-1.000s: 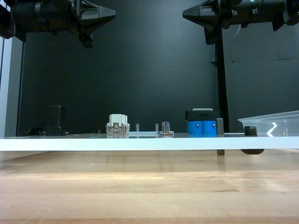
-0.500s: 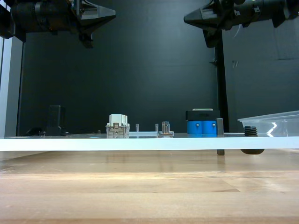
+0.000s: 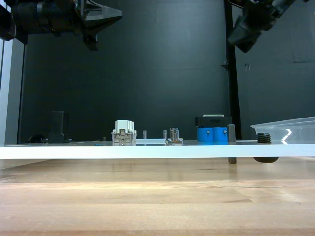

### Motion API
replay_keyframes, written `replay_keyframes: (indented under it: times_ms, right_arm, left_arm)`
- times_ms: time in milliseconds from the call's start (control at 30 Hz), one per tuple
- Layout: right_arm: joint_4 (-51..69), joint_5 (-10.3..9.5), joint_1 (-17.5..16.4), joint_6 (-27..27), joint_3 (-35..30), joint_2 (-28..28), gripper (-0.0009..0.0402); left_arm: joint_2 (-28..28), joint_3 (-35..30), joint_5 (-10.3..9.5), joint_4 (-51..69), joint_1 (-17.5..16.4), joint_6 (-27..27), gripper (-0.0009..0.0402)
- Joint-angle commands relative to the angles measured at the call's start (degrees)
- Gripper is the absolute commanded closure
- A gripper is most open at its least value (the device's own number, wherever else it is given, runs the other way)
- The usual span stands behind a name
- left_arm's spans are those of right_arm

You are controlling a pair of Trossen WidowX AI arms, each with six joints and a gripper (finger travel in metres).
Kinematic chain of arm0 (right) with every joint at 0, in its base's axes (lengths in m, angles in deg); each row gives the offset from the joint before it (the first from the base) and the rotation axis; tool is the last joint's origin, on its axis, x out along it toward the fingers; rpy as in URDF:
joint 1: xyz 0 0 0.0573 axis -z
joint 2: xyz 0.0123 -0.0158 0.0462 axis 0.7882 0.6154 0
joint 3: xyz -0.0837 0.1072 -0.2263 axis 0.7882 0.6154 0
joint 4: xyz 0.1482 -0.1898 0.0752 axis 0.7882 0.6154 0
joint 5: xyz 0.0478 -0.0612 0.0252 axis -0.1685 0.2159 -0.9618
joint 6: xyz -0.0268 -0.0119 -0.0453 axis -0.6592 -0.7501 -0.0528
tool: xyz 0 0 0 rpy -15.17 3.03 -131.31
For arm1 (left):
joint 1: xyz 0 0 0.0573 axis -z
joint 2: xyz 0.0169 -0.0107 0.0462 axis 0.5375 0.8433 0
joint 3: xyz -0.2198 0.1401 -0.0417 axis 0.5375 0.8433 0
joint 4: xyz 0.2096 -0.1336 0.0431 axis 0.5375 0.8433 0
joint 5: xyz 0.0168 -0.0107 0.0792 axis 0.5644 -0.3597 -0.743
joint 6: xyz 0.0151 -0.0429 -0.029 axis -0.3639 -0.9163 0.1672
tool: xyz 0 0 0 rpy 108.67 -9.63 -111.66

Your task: Remove the rj45 connector and place it in the container

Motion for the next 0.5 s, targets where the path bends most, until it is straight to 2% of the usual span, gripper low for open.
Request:
replay_keyframes:
  times_ms: [33,133,200,300,433,500]
  right_arm:
    - [5.57,3.02,-2.43,0.52,-1.57,0.00,0.0393]
    - [8.85,4.46,-5.09,2.47,-2.36,0.00,0.0393]
    - [11.45,4.70,-7.52,4.07,-2.99,0.11,0.0393]
    - [14.91,7.10,-11.56,7.56,-4.17,1.29,0.0393]
    - [18.49,9.03,-16.50,12.26,-5.99,3.78,0.0393]
    - [19.89,10.99,-19.50,14.43,-7.08,5.49,0.0393]
  left_arm:
    - [0.00,-0.02,0.02,0.00,0.00,0.00,0.0392]
    - [0.00,-0.02,0.02,0.00,-0.02,0.00,0.0392]
    - [0.02,-0.02,0.02,0.00,0.00,0.00,0.0392]
    - [0.00,-0.02,0.02,0.00,0.00,0.00,0.0392]
    - [0.00,-0.02,0.02,0.00,0.00,0.00,0.0392]
    - [0.00,-0.02,0.02,0.00,-0.02,0.00,0.0392]
